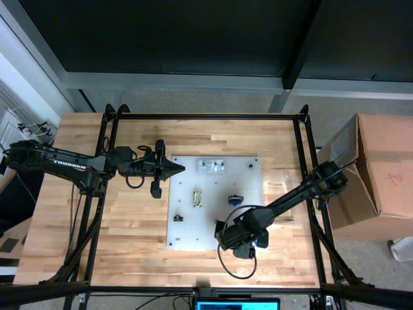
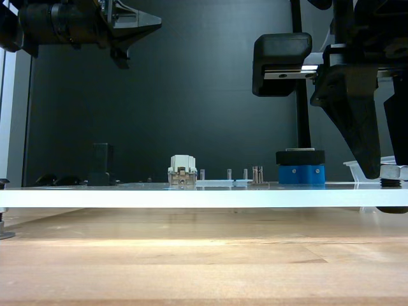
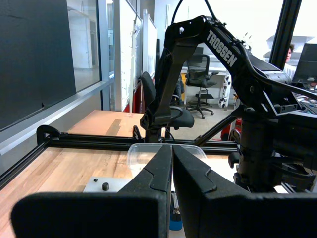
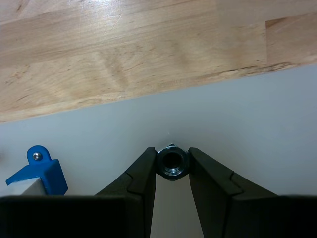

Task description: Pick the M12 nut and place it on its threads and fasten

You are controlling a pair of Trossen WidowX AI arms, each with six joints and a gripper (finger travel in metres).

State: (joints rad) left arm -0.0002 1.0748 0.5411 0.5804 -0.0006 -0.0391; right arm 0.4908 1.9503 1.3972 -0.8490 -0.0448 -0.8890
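Note:
The small silver M12 nut (image 4: 172,162) is pinched between the fingertips of my right gripper (image 4: 172,167), which is shut on it and points straight down at the white board (image 4: 257,124). In the low view the nut (image 2: 392,171) sits on top of its black ribbed stud (image 2: 389,182), whose ribs still show below it, near the board's near right edge. The right gripper (image 2: 389,167) straddles it there. In the high view the wrist (image 1: 242,237) hides nut and stud. My left gripper (image 1: 173,169) hovers high over the board's far left edge, its fingers (image 3: 158,171) shut on nothing.
A blue block (image 2: 300,173) with a black cap stands mid-board, left of the stud. A white connector (image 2: 182,172) and small silver posts (image 2: 257,173) stand farther back. A clear tray (image 3: 148,151) lies at the board's right side. A cardboard box (image 1: 377,168) stands off the table's right.

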